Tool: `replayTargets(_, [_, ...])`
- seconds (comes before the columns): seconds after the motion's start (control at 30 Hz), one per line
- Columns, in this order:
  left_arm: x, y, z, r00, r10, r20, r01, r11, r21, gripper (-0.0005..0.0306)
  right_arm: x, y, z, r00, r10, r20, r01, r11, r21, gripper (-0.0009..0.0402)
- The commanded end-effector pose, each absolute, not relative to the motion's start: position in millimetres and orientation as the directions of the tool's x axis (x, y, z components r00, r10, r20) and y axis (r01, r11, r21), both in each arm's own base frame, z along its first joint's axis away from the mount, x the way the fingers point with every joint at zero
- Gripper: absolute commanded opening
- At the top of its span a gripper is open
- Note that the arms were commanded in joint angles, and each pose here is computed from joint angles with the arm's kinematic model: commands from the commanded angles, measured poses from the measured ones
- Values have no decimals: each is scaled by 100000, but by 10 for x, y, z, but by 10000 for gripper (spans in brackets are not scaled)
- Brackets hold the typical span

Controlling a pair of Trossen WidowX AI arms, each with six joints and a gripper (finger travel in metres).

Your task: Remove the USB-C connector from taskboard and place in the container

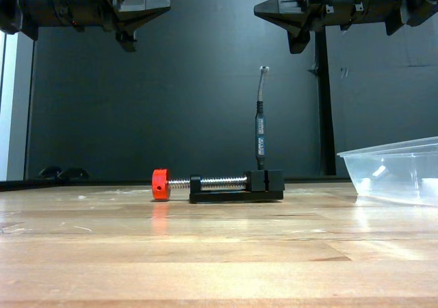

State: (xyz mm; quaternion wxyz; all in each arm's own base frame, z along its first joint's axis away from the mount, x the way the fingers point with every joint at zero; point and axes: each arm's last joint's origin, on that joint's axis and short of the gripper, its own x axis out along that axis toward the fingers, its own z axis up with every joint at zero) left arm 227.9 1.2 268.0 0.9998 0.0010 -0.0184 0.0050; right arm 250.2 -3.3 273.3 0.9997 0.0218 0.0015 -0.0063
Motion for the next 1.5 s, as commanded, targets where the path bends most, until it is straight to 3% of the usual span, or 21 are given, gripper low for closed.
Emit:
replayTargets(0.03, [2280,13,2678,99929,991,3642,-999,99995,192,0,2502,-32,2734,99992,-1221,-248,1230,99895,4405,0])
replayTargets(0.3, [2280,13,2678,99929,953,3642,-961,99995,194,0,2502,-29,2730,99997,-458,-591,485,99886,4752,0])
replayTargets(0.4, [2279,13,2679,99928,953,3680,-961,99995,194,0,2502,-7,2731,99757,6899,-932,-6844,99638,5052,0])
replayTargets(0.43, [2280,13,2678,99929,953,3642,-961,99995,194,0,2505,-6,2729,99733,6976,-2148,-6844,99603,5684,0])
replayTargets(0.83, [2279,14,2679,99929,991,3642,-999,99995,194,0,2523,73,2804,93367,9282,-34590,-6799,99420,8328,0])
replayTargets(1.0, [2280,14,2678,99929,991,3642,-999,99995,194,0,2486,140,2845,88519,7837,-45858,-5265,99625,6861,0])
replayTargets(1.23, [2279,13,2679,99928,953,3680,-961,99995,194,0,2466,213,2872,77670,3761,-62875,-3466,99926,1695,0])
replayTargets(1.5, [2279,13,2679,99928,953,3680,-961,99995,194,0,2533,227,2915,63744,1497,-77036,-1050,99989,1074,0])
